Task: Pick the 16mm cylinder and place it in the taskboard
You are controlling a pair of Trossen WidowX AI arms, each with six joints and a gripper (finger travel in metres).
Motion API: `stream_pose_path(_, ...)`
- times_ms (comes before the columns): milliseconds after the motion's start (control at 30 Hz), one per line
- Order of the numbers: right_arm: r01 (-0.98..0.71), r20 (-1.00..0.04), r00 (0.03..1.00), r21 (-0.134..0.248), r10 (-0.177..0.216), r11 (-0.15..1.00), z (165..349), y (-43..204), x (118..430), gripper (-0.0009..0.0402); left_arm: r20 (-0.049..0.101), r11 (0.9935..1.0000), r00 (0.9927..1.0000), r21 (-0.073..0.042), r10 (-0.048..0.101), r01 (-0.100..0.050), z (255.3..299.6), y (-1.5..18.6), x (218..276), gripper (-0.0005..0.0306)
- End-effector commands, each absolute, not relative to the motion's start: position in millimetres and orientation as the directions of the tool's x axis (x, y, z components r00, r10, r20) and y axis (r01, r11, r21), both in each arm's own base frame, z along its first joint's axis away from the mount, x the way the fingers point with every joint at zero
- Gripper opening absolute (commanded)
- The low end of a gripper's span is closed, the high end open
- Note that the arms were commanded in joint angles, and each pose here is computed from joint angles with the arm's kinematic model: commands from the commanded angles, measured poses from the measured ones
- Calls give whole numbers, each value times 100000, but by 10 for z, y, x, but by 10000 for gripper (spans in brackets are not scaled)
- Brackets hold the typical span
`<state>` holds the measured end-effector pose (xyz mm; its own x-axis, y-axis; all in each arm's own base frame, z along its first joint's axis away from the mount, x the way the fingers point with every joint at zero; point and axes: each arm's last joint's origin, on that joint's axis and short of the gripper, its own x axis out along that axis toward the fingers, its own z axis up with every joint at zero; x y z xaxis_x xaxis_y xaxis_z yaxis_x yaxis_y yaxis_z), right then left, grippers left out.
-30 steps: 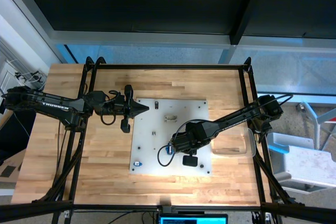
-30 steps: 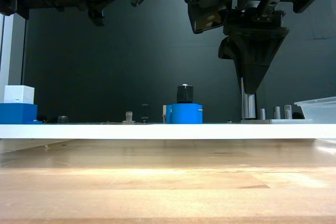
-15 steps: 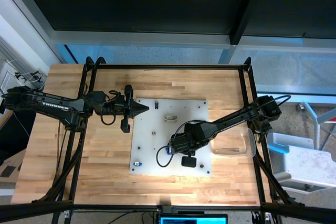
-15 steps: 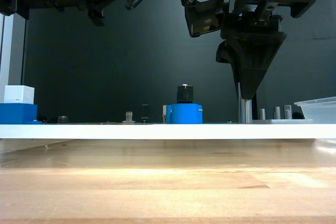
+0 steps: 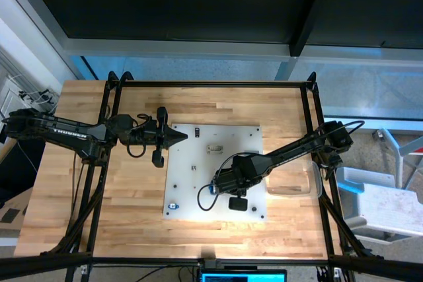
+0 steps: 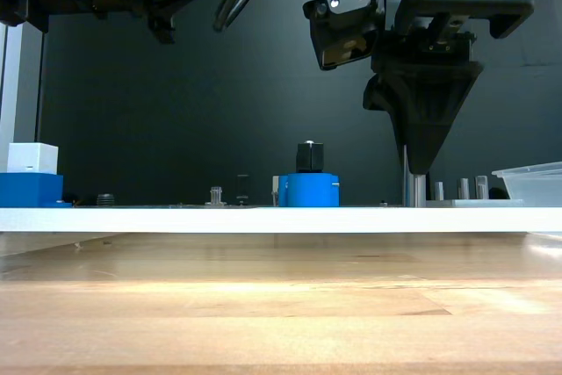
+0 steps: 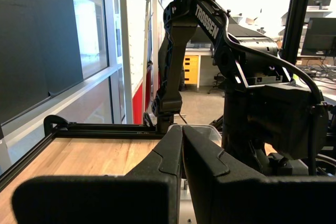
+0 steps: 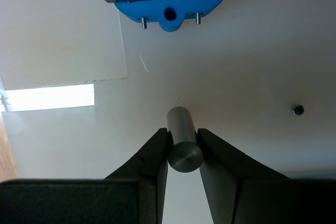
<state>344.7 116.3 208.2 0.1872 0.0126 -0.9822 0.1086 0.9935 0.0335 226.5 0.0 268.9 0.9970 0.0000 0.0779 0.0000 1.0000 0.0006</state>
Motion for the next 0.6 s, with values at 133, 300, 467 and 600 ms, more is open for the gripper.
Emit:
stream_pose_path(133, 10919, -98219, 18753, 3258, 1159, 99349, 2090, 1163, 3442, 23, 7831, 100000, 99693, 94, 38, -46, 2690, 0, 2265, 0)
stream_pose_path(300, 10889, -98217, 18765, 3217, 1123, 99353, 2090, 1163, 3442, 23, 7793, 100000, 99696, 94, 0, -7, 2689, 0, 2265, 0)
stream_pose_path(467, 10855, -98158, 19073, 3271, 1148, 99355, 2091, 1164, 3445, 23, 7793, 100000, 99696, 94, 38, -46, 2689, 0, 2265, 0)
stream_pose_path(600, 10884, -98152, 19096, 3328, 1196, 99350, 2056, 1170, 3464, 23, 7831, 100000, 99693, 94, 38, -46, 2690, 0, 2265, 0)
